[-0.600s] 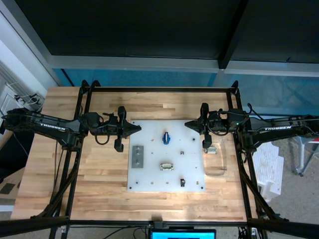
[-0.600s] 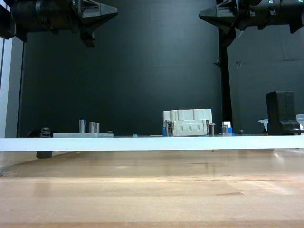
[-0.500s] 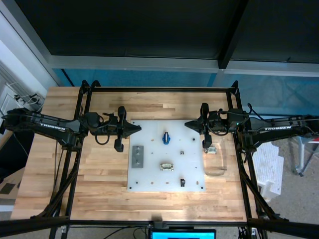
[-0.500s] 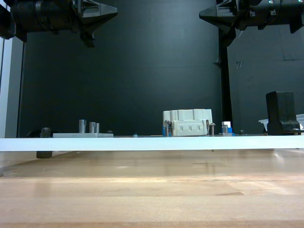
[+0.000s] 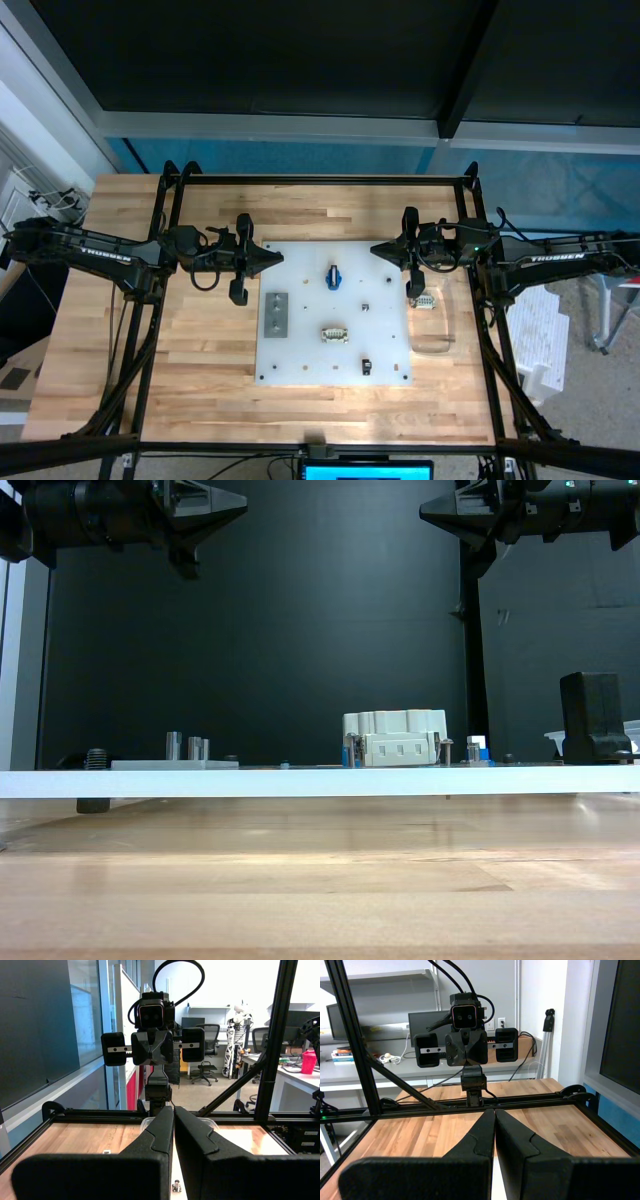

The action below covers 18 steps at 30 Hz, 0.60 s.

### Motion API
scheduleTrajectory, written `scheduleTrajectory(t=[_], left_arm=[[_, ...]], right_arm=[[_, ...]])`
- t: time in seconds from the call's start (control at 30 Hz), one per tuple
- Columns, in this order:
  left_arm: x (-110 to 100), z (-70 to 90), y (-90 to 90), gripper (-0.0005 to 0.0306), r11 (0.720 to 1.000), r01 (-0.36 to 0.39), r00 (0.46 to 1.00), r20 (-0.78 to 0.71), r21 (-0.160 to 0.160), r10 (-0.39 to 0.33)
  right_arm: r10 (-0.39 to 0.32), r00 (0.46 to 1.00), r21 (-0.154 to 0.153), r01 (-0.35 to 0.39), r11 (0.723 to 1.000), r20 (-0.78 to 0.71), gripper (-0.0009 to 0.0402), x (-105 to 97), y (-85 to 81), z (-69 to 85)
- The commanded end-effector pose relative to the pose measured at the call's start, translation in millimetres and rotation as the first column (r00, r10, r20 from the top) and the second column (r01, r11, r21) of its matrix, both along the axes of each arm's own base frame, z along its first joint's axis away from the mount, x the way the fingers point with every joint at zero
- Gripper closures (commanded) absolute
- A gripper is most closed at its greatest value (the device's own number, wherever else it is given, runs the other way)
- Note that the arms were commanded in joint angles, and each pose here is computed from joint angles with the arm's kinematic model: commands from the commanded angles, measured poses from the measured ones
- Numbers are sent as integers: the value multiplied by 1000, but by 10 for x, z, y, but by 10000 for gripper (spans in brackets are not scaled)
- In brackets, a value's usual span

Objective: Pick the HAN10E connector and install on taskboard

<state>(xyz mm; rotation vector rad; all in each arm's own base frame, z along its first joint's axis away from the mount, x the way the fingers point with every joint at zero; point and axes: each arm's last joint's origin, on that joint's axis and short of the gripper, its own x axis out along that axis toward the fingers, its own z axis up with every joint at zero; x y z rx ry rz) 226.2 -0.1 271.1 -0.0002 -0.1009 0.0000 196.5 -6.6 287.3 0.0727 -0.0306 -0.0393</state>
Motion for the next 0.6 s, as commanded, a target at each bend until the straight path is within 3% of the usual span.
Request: scheduleTrajectory(t=[0.03,0.3,0.6], left_arm=[[1,1,1,300,1000,0,1000,0,0,0],[1,1,1,300,1000,0,1000,0,0,0],[1,1,1,300,1000,0,1000,0,0,0]], right_arm=[[-2,1000,9,2,1000,-6,393,2,-1,18],[-27,960,-1,28,1000,-280,393,-24,-9,82],[-21,799,2,27,1000,-601,393,-212,-2,139]])
